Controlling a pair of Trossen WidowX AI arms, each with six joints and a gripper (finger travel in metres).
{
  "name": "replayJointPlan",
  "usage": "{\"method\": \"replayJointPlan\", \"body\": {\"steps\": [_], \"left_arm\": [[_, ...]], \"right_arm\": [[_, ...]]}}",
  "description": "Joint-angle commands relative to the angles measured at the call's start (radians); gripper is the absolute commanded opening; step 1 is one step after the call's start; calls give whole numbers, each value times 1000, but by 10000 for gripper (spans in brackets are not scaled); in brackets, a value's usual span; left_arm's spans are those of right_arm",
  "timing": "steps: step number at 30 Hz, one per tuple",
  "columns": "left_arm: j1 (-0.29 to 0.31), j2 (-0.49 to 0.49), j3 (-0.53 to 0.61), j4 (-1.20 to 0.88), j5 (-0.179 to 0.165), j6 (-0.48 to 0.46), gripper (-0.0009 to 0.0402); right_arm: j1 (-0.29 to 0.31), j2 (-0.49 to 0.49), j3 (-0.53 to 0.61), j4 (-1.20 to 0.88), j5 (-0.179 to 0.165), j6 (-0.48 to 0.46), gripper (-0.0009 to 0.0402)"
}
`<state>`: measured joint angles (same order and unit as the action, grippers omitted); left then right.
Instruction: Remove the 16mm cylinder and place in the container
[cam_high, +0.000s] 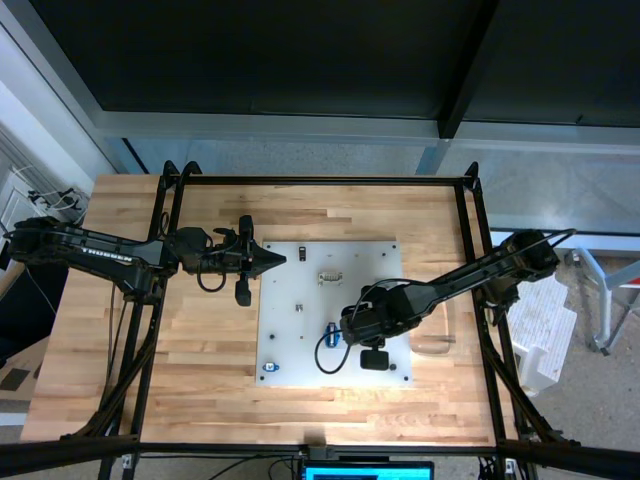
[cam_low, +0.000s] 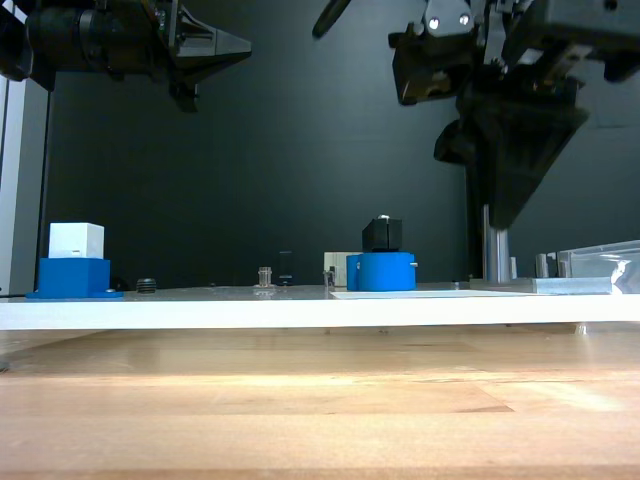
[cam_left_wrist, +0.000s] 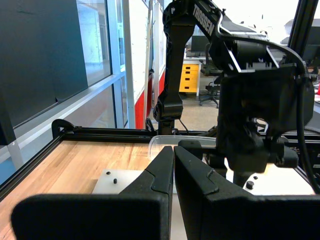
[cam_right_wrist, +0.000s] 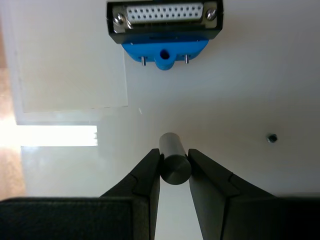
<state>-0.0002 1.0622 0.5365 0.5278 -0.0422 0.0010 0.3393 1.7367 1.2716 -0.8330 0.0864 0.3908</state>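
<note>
Two hands are in view, and only one grips anything. The right hand (cam_right_wrist: 174, 156) points straight down over the right part of the white board (cam_high: 300, 345). Its fingers (cam_right_wrist: 145, 175) are narrowed onto the cylinder (cam_right_wrist: 175, 167), one pressing each side. In the low view the cylinder stands upright under the hand with its lower end down at board level. We cannot tell whether its foot sits in the board or hangs just above it. A blue connector (cam_right_wrist: 165, 52) lies on the board near the cylinder, apart from it.

The container (cam_high: 436, 332) rests on the tabletop (cam_high: 150, 350) just beside the board's right edge. It is to the right of the right hand and apart from the cylinder.

The left hand (cam_high: 275, 258) hovers above the board's far left edge and points right, level with the tabletop. Its fingers are pressed together, holding nothing, and it is well apart from the cylinder and the container.
</note>
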Motion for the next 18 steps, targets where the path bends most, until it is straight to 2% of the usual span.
{"method": "replayJointPlan", "body": {"steps": [1,8,18], "left_arm": [[0,0,0,0,0,0,0],[0,0,0,0,0,0,0],[0,0,0,0,0,0,0]], "right_arm": [[-1,-31,15,-31,0,0,0],[-5,-93,29,-74,0,-7,0],[-8,-128,22,-75,4,-33,0]]}}
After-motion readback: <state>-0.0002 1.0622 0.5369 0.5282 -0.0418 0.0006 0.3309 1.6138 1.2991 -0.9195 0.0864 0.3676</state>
